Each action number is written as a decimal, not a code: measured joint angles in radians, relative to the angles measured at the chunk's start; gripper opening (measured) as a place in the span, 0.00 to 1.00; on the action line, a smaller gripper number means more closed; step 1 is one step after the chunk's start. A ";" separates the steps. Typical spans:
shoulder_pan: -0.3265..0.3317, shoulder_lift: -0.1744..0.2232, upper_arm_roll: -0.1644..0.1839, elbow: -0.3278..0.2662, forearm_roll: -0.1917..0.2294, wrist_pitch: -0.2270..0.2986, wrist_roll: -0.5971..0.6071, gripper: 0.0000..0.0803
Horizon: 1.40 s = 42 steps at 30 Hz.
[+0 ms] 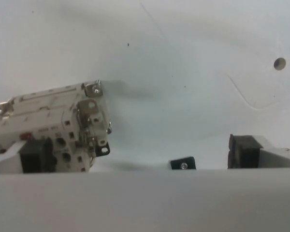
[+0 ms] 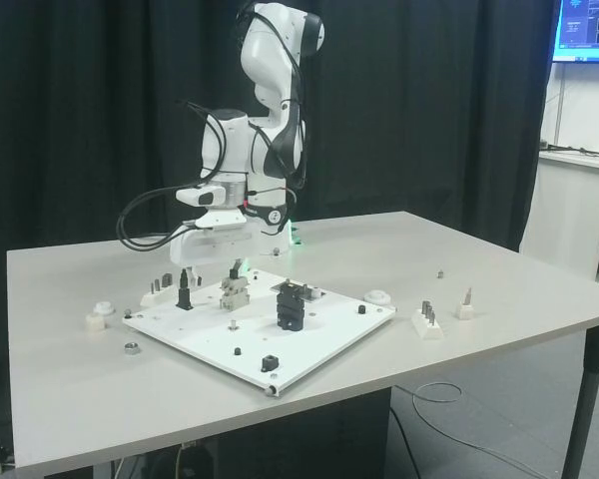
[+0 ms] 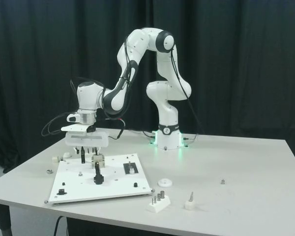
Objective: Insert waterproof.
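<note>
Hovering hand (image 2: 210,267) | open | connector block (image 1: 58,128) beside | white board (image 2: 319,329)

Wrist view: a grey out-of-focus band fills the lower part and hides whatever lies beneath it. The white connector block (image 1: 53,128) is cut by the picture's edge, and its lower face sits behind a black finger pad (image 1: 36,155). A small black bracket (image 1: 182,163) shows only its top above the band. The other finger pad (image 1: 244,151) is cut by the band too.

Room views: the claw (image 2: 210,267) hangs over the white board (image 2: 309,334); what lies between its 2 fingers is too small to tell. The pegs on the worktop (image 3: 246,177) are too small to name.
</note>
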 joint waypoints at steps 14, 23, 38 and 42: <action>0.000 0.001 0.000 0.000 0.009 0.000 0.000 1.00; 0.000 0.002 0.000 0.000 0.021 0.000 0.000 1.00; 0.000 0.004 0.001 0.000 0.034 0.001 0.000 1.00; 0.000 0.004 0.001 0.000 0.034 0.001 0.000 1.00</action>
